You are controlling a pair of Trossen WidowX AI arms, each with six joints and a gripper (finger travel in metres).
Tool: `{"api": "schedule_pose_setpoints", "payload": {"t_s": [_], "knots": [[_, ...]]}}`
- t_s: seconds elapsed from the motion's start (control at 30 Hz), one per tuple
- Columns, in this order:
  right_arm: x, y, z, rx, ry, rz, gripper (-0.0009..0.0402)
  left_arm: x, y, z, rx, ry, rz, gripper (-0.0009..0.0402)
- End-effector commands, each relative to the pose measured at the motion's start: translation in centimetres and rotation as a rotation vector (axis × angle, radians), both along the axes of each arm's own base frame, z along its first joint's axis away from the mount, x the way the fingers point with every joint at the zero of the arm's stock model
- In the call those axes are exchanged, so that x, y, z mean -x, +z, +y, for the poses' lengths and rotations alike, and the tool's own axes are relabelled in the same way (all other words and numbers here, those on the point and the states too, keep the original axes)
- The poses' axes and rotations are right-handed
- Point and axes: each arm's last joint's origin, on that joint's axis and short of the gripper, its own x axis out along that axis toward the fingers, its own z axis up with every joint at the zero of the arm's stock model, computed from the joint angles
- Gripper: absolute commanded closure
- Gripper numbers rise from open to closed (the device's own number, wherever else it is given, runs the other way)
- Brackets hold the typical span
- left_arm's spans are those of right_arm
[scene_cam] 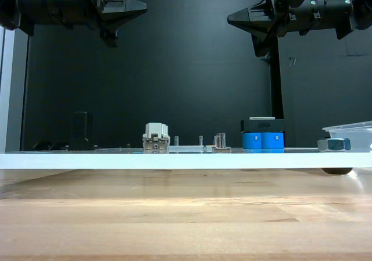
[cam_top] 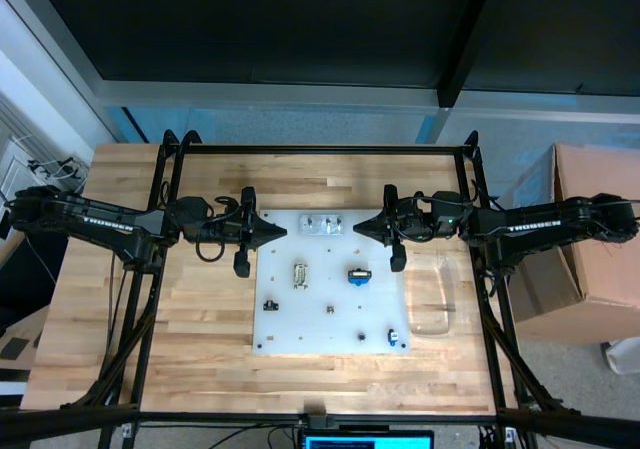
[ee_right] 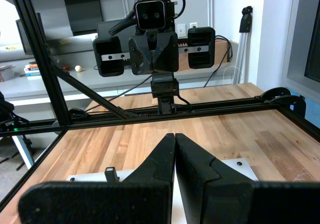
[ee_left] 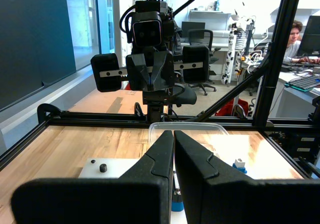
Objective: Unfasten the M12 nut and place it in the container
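Hovering left gripper point(cam_top: 283, 232): I see it high above the board's point(cam_top: 290, 329) left edge, toward the far corner, tip pointing right at the other arm. Its fingers point(ee_left: 157, 156) are pressed together with nothing between them.
Right gripper point(cam_top: 357, 224): I see it at the same height above the board's far edge, right of the middle, tip pointing left. Its fingers point(ee_right: 162, 156) are also pressed together on nothing.
M12 nut point(scene_cam: 334, 144): it sits on its stud at the board's near right corner, run low, and I make out no ribs beneath it. Both grippers are well apart from it.
Container point(cam_top: 449, 299): a clear tray on the table point(cam_top: 150, 349), just beside the board's right edge. From above I place the nut outside it, near its near left corner.
Board: white, lying on the wooden table. It carries a blue block point(cam_top: 358, 276) right of the middle and a grey connector point(cam_top: 299, 275) left of it.
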Motion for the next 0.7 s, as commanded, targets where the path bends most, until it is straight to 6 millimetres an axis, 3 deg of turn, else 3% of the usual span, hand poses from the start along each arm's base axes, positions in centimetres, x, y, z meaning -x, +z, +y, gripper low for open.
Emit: {"api": "schedule_pose_setpoints", "payload": {"t_s": [0.03, 0.33, 0.43, 0.7], "knots": [[0.0, 0.3, 0.0, 0.002, -0.001, -0.029, 0.0393, 0.0, 0.0, 0.0, 0.0, 0.0, 0.0, 0.0393], [0.0, 0.2, 0.0, -0.011, 0.001, -0.019, 0.0393, 0.0, 0.0, 0.0, 0.0, 0.0, -0.001, 0.0393], [-0.2, 0.1, 0.5, -0.054, -0.001, 0.073, 0.0393, 0.0, 0.0, 0.0, 0.0, 0.0, 0.0, 0.0393], [-1.2, 0.3, 4.6, -0.032, 0.063, 0.338, 0.0393, 0.0, 0.0, 0.0, 0.0, 0.0, 0.0, 0.0393]]}}
